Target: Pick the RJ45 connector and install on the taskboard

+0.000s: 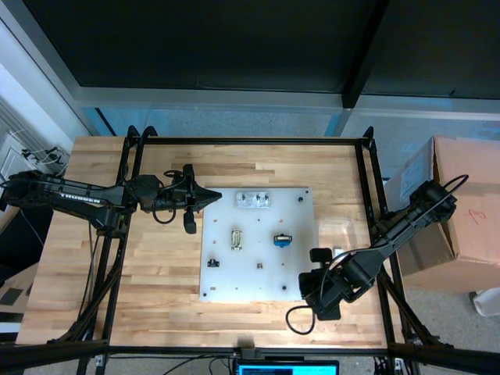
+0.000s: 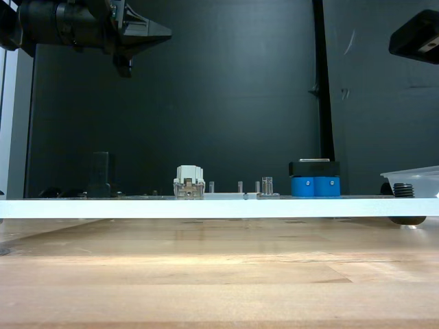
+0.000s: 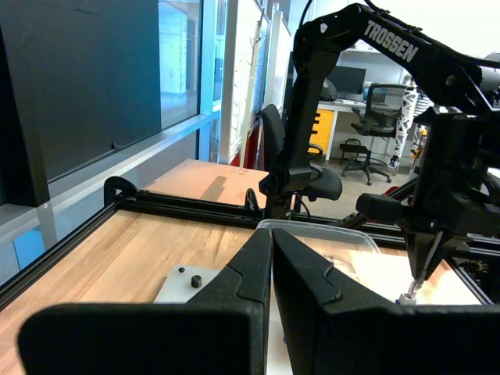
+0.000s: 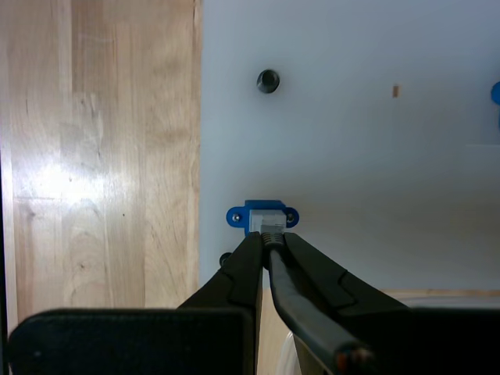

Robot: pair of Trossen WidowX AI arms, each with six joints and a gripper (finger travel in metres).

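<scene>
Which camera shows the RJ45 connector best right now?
Right wrist view: the grey RJ45 connector sits at the blue mount, pinched by the right gripper; seating depth unclear. Left wrist view shows it tiny below that gripper. High view hides it; low view misses it. Left gripper hovers shut at the taskboard's left edge.

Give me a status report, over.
Left gripper shut, over left edge of board. Right gripper shut on RJ45 connector at blue seat; depth unclear. Nothing obstructing.

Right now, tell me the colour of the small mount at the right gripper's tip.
Blue. The mount shows best in the right wrist view.
</scene>
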